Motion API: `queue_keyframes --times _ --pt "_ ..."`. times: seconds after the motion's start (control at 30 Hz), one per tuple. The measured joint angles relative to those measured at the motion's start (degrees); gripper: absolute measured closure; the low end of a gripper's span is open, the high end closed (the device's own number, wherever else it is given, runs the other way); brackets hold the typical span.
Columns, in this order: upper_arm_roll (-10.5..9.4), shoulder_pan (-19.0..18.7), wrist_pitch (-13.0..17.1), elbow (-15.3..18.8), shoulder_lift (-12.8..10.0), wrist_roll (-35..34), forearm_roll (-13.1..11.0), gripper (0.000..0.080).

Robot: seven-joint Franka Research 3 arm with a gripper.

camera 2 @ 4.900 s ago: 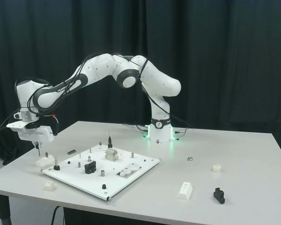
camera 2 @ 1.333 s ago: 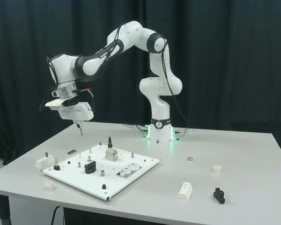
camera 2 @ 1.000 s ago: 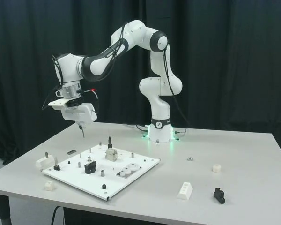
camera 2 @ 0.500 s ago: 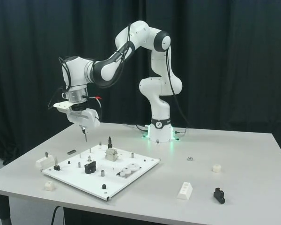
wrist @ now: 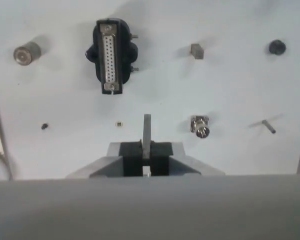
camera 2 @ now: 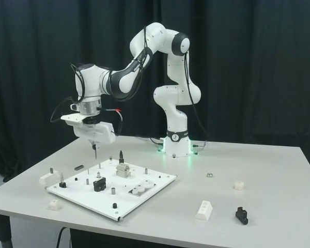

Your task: Insert square peg 1.

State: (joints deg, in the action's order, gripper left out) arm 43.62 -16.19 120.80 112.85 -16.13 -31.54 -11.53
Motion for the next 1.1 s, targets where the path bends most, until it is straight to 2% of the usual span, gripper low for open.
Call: queue_keyframes --times 0.43,1.1 --pt "-0.75 -1.5 7.1 5.8 1.6 1.9 0.0 0.0776" --pt "-0.75 -3.7 16.3 15.6 2.5 -0.9 0.0 0.0776"
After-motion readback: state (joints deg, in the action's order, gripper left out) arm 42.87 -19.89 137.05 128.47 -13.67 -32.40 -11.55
